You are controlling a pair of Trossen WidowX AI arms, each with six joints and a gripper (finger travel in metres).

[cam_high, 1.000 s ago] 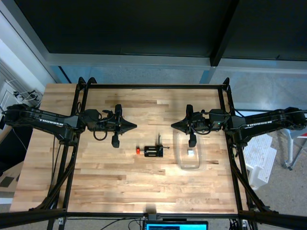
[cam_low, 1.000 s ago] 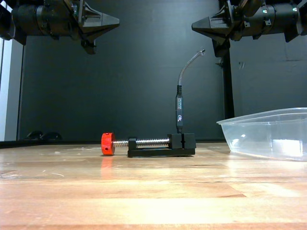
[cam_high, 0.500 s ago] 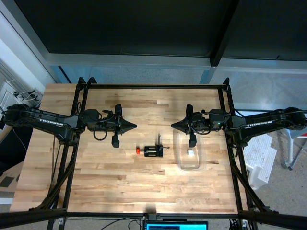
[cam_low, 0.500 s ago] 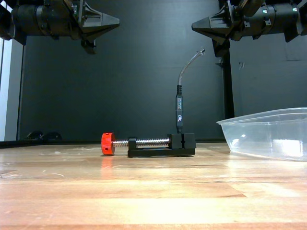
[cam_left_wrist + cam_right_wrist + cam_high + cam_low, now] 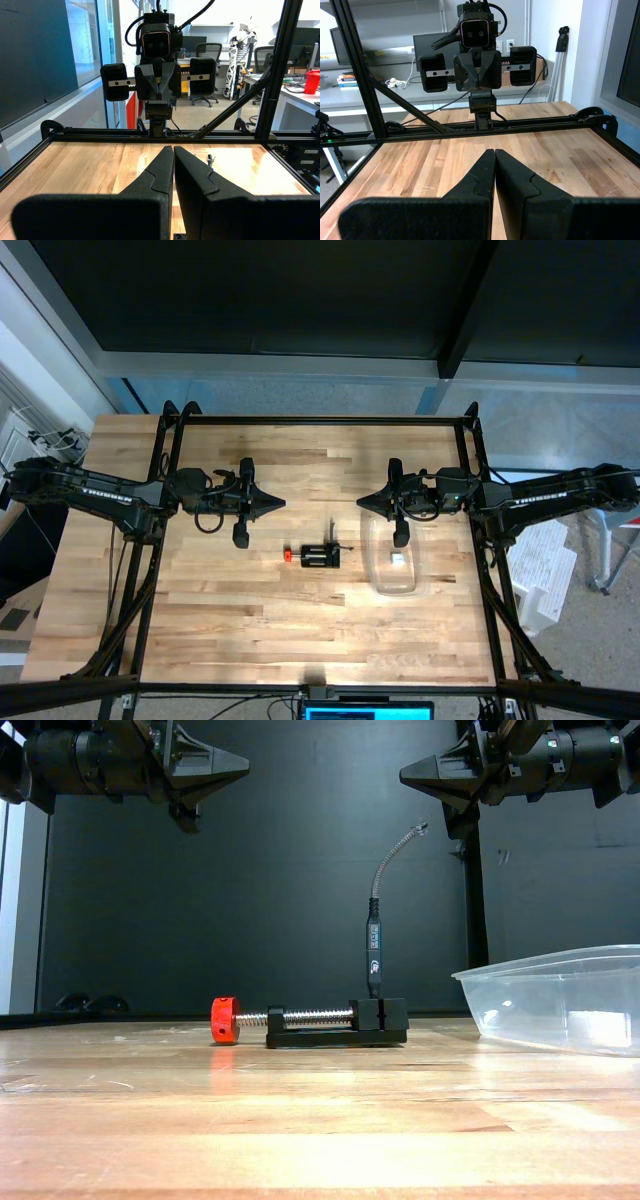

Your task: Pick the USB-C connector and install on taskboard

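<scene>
Nothing is changing: left claw and right claw are staying pressed together over the tabletop, flanking the untouched taskboard.

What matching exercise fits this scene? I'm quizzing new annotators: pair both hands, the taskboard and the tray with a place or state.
1 left hand
2 right hand
3 taskboard
4 clear tray

A holds a small white piece
B shut, raised left of the taskboard
C red-orange knob at one end
D shut, raised right of the taskboard

Pairs: 1-B, 2-D, 3-C, 4-A
</scene>
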